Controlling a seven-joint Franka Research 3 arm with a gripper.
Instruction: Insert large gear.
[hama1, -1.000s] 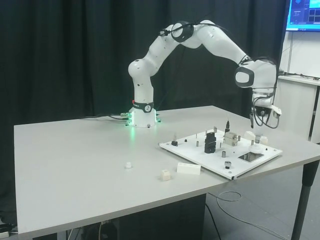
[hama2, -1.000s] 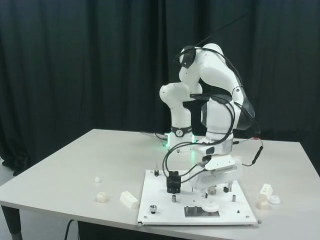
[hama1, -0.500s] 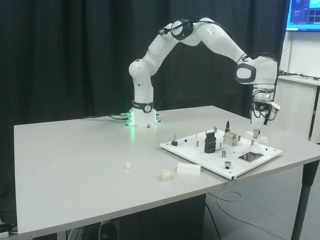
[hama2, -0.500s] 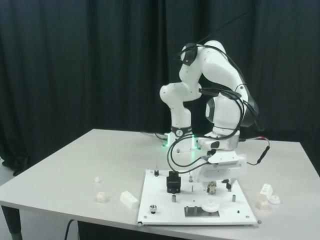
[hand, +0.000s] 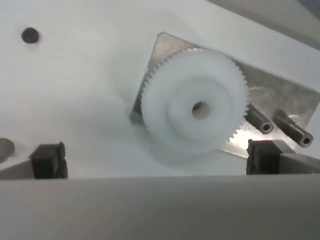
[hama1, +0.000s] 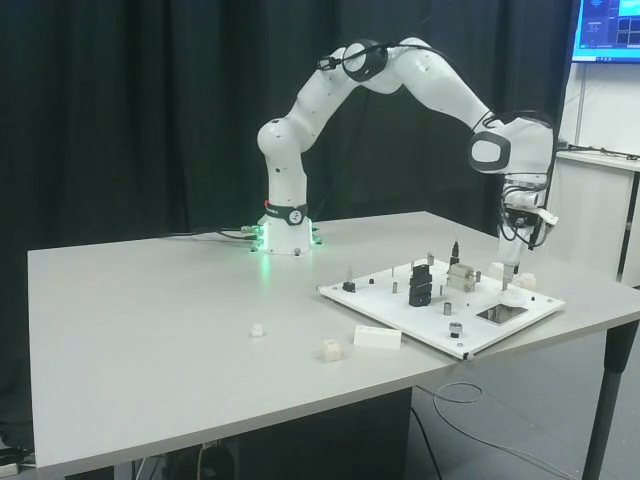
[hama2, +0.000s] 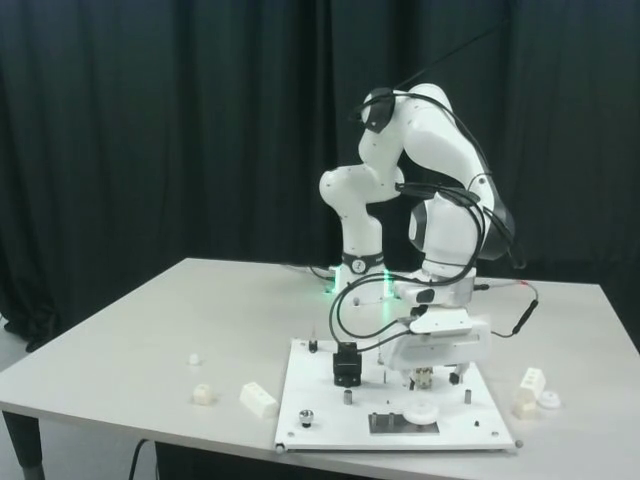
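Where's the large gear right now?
The large gear lies on the grey metal plate of the white board, under the gripper, which is not holding it. Two bare pegs stand beside it in the wrist view.

Wrist view: the lower part of the frame is filled by a blurred grey band that cuts off both black fingertips (hand: 48, 160) and hides the pincer body. The metal plate (hand: 280, 97) is largely covered by the large gear (hand: 195, 107); whether the gear is fully seated cannot be told. Room views: the pincer (hama1: 511, 268) is too small to read. The small white parts (hama2: 532, 388) near the counter (hama2: 150, 330) edge are too small to identify.
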